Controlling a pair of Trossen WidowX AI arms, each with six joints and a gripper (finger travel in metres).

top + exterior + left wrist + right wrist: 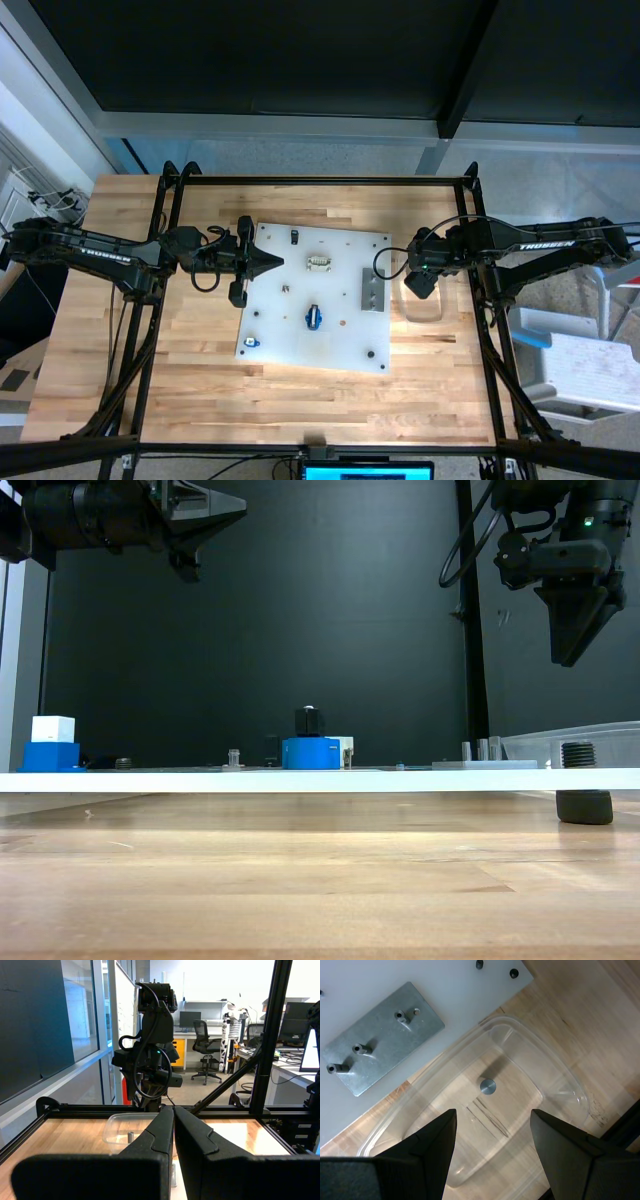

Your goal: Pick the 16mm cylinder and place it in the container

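1. High view: left gripper (268, 260) lies level over the left edge of the white board (330, 345), tips pointing right. Right gripper (421, 286) points down above the container (437, 316), which sits on the wooden table (300, 400) just beside the board's right edge, near the grey metal block (372, 294). The 16mm cylinder is too small to make out here.
2. Low view: both grippers are high off the board. The left one's (225, 507) fingers meet in one point. The right one (572, 658) hangs nose-down over the container (580, 742).
3. Left wrist view: left gripper (174, 1122) has its fingers pressed together and nothing between them. Across the table, the 16mm cylinder (130, 1136) stands upright inside the container (114, 1130), below the right arm (152, 1060).
4. Right wrist view: right gripper (492, 1135) is spread wide and holds nothing. The 16mm cylinder (488, 1086) rests on the container (562, 1072) floor, seen end-on and apart from both fingers (432, 1142). The grey metal block (382, 1035) with small pegs lies on the board beside the container.
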